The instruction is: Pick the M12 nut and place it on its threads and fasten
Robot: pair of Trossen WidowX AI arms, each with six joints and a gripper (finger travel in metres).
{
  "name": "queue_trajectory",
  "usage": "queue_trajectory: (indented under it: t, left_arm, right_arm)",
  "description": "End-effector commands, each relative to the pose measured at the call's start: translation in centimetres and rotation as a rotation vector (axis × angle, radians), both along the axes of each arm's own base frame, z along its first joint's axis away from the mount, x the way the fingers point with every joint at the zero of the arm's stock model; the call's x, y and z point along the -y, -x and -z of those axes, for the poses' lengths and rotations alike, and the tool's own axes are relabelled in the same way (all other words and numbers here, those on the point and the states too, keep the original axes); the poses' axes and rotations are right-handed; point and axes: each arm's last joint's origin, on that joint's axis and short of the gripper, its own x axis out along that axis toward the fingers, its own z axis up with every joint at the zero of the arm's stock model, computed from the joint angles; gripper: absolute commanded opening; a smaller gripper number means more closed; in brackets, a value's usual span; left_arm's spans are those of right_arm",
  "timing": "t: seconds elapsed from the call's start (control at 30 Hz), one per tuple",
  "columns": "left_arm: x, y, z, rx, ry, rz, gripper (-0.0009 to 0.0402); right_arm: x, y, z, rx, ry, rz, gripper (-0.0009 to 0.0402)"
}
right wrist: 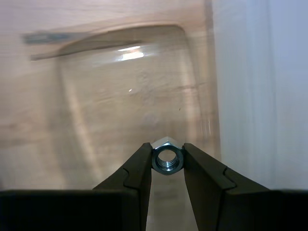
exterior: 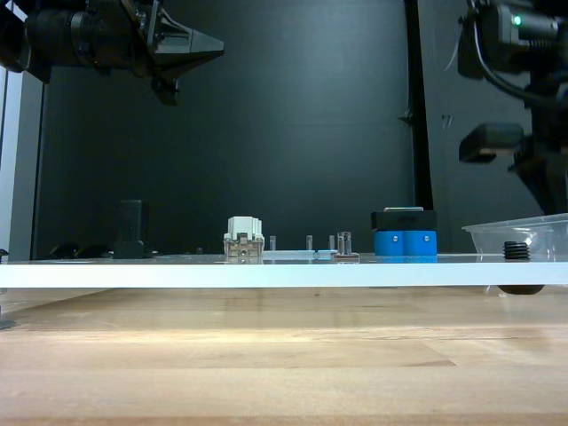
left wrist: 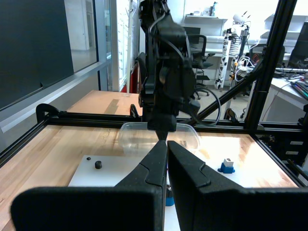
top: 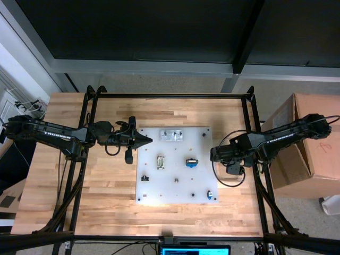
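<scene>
Pinching the silver nut (right wrist: 168, 159) flat-to-flat between nearly closed fingertips, the right gripper (right wrist: 167, 155) is hanging over the clear tray (right wrist: 120, 96), just off the right edge of the white board (top: 175, 199). The nut is sitting clear of its black stud (exterior: 516, 251), which is showing bare ribs at the board's near right. The left gripper (top: 146, 140) is hovering high above the board's left edge, fingers pressed together on nothing.
</scene>
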Motion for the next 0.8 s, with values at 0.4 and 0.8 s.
queue_trajectory:
  t: [0.4, 0.8]
  left_arm:
    - [0.0, 0.0, 0.0, 0.0, 0.0, 0.0, 0.0]
    - [0.0, 0.0, 0.0, 0.0, 0.0, 0.0, 0.0]
  right_arm:
    - [-3.8, -2.1, -3.7, 0.011, -0.084, -0.154, 0.0004]
    - [-9.3, -8.8, -4.2, -0.008, -0.088, -0.184, 0.0004]
